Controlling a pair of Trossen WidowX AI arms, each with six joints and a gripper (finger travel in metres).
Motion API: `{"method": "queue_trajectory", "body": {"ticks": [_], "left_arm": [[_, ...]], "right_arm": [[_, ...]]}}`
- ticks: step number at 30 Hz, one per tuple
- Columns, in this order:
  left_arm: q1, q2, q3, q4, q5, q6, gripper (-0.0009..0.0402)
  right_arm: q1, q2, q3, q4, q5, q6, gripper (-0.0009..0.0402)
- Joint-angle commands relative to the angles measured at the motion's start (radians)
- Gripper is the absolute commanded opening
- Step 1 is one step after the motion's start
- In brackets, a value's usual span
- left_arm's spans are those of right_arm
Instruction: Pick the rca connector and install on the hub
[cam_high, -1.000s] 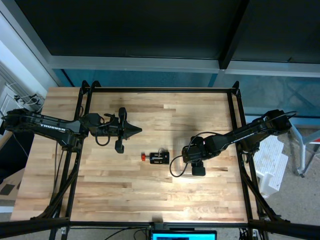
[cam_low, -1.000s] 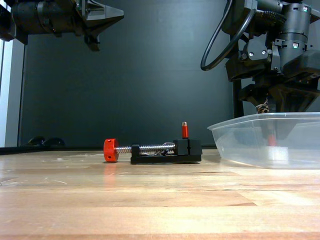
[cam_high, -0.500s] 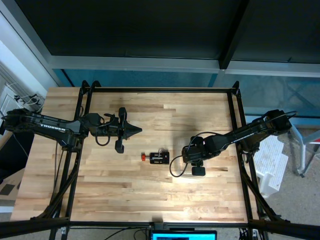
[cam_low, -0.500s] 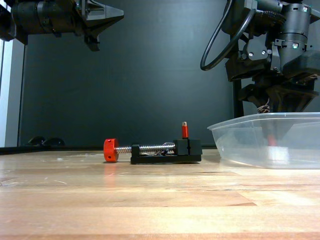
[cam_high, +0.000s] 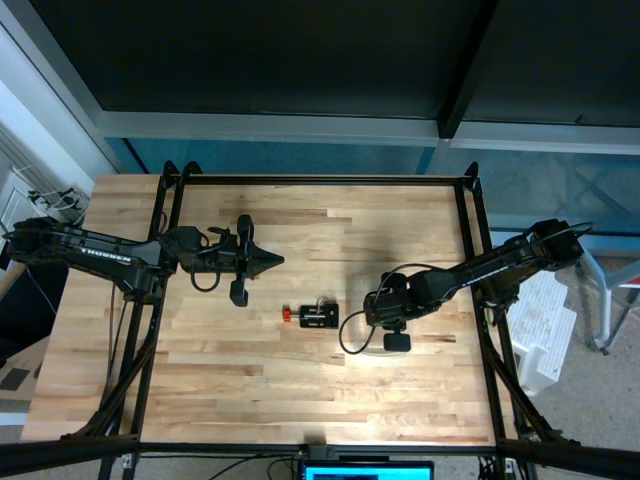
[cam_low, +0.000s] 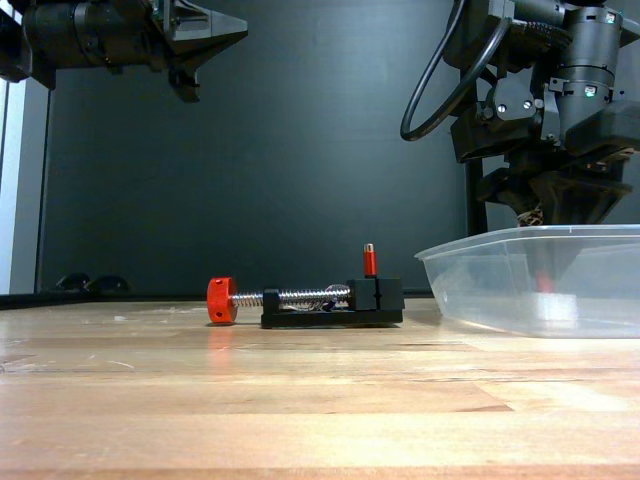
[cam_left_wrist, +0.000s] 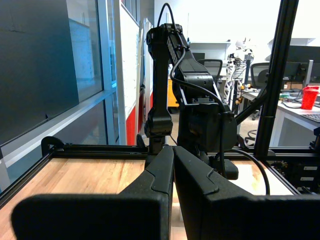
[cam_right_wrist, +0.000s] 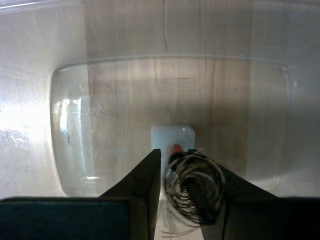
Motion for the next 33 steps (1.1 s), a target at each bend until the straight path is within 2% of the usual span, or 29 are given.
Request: {"method": "queue_trajectory", "body": {"ticks": [1, 7, 9, 33], "left_arm": [[0.000, 0.000, 0.000, 0.000, 0.000, 0.000, 0.0000], [0.000, 0.000, 0.000, 0.000, 0.000, 0.000, 0.0000], [0.000, 0.000, 0.000, 0.000, 0.000, 0.000, 0.0000], [0.000, 0.000, 0.000, 0.000, 0.000, 0.000, 0.0000]], "right_arm": [[0.000, 0.000, 0.001, 0.000, 0.000, 0.001, 0.0041], [0.000, 0.000, 0.001, 0.000, 0.002, 0.001, -0.0002], [0.000, 0.000, 0.001, 0.000, 0.015, 0.002, 0.0003], [0.000, -0.010, 0.008, -0.002, 0.010, 0.003, 0.0000]]}}
